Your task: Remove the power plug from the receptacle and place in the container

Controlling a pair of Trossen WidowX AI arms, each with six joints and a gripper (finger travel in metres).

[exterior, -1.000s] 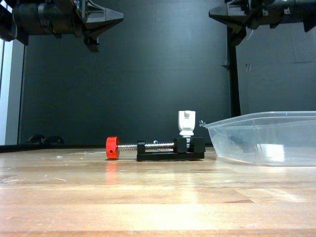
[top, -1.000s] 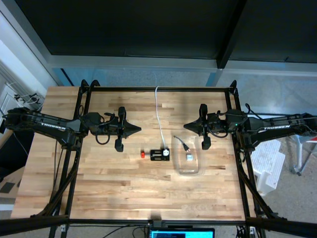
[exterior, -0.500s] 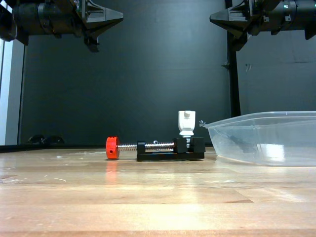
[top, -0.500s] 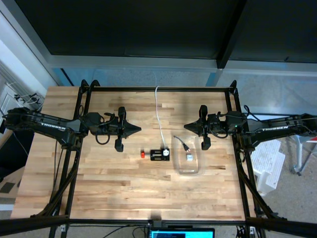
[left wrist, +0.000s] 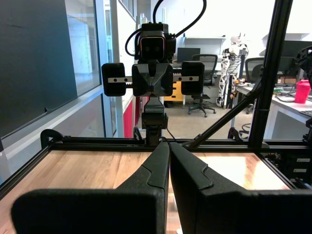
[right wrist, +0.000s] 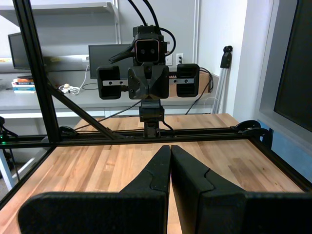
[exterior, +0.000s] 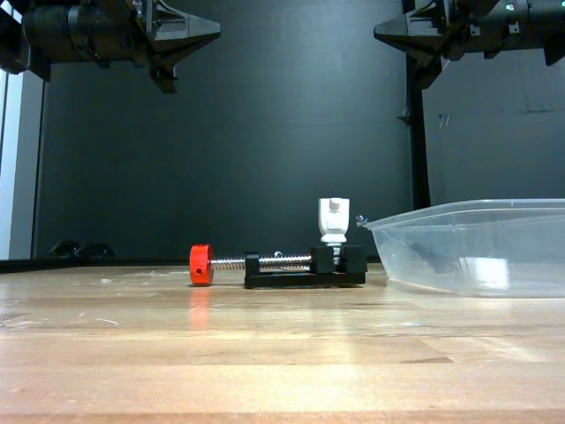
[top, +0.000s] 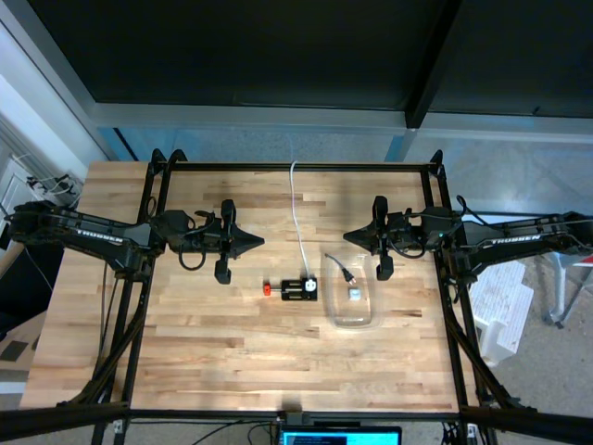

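Your left gripper (top: 257, 242) hangs high over the tabletop (top: 195, 343), well left of the vise (top: 295, 288). Its wrist view shows the jaws pressed together with nothing between them, and it sits exactly where it was a second ago. Your right gripper (top: 351, 239) hangs facing it at about the same height, up near the far end of the tub (top: 374, 315), jaws also pressed together and empty. This is the only thing that has stirred. In the low view its tip dipped slightly half a second ago and now sits a shade higher again, close to its level a second ago. In the high view the shift is barely noticeable. The plug (top: 347, 274) lies inside the tub at its far end, with its short cord beside it, clear of the socket (top: 311, 285) and unmoved. A small pale cube (top: 355, 295) rests in the tub just nearer than the plug, also where it was. The socket stands upright in the vise, just left of the tub. Its white cable (top: 298, 222) runs away toward the far edge, and the red knob (top: 267, 289) sticks out at the vise's left end. None of these has changed.
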